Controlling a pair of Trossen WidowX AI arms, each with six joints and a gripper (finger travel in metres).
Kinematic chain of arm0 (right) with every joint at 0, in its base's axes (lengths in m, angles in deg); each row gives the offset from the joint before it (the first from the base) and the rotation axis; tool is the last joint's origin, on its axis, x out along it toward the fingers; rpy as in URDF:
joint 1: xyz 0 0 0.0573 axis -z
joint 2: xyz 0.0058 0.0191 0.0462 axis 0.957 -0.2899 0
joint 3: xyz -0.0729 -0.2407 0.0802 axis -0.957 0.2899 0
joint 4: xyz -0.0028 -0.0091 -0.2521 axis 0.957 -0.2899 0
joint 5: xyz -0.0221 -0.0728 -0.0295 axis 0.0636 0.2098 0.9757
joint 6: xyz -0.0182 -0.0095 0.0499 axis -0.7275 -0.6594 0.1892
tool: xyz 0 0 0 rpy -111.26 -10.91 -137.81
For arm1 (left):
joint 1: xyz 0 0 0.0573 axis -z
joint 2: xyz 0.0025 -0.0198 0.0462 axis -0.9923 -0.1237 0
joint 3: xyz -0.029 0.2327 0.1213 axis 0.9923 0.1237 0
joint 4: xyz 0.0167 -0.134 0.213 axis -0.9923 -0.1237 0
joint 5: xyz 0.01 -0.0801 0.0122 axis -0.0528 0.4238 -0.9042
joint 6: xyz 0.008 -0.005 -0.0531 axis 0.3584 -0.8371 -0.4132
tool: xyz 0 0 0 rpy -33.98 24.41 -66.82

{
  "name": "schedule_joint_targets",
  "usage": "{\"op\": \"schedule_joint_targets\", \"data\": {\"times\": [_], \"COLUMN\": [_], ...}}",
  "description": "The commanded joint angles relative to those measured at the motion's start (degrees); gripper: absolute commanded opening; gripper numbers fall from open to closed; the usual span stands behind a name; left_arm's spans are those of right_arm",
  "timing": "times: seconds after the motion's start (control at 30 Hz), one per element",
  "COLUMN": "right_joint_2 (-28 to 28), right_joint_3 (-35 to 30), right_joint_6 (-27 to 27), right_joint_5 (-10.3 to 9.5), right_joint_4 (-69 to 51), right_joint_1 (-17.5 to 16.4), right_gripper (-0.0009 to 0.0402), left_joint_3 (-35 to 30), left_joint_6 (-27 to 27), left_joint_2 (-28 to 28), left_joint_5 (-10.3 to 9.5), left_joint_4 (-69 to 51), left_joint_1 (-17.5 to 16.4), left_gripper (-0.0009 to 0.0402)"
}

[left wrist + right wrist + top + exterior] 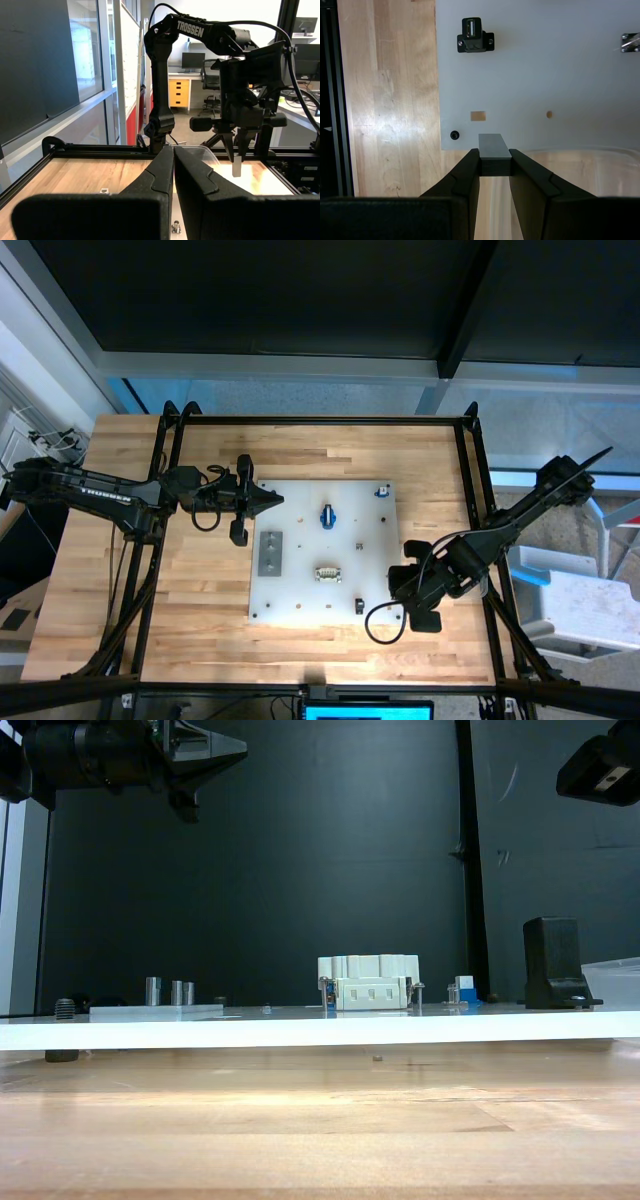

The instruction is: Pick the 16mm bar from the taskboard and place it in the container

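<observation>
The 16mm bar (494, 145), a short grey metal rod, hangs upright in the right gripper (494, 158), whose fingers are closed on it. It sits at the 4 o'clock edge of the large flat white square taskboard (545, 65), just beside the rim of the shallow clear plastic container (580, 148), seemingly lined up for a drop inside. The left gripper (268, 499) hovers high at the board's 10 o'clock corner, fingers pressed together and empty, likely keeping clear.

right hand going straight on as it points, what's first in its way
Right hand, shut on the grey bar, would likely meet the white square taskboard's edge by the clear plastic container. Left hand hovers opposite.
</observation>
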Motion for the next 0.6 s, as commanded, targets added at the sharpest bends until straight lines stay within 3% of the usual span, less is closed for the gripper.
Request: {"op": "schedule_joint_targets", "data": {"times": [0.03, 0.43, 0.6], "right_joint_2": [0.2, 1.3, 2.6], "right_joint_3": [0.0, 0.1, 0.6], "right_joint_6": [-0.1, 0.0, 1.4], "right_joint_5": [0.2, 0.39, 1.81], "right_joint_4": [-0.3, -3.0, -6.3], "right_joint_1": [0.1, 0.4, 1.0], "right_gripper": [0.0023, 0.0023, 0.0023], "left_joint_3": [0.0, 0.0, 0.0], "left_joint_6": [0.0, 0.0, 0.0], "left_joint_2": [0.0, 0.0, 0.0], "left_joint_5": [0.0, 0.0, 0.0], "left_joint_4": [0.0, 0.0, 0.0], "left_joint_1": [0.0, 0.0, 0.0], "left_gripper": [0.0, 0.0, 0.0]}}
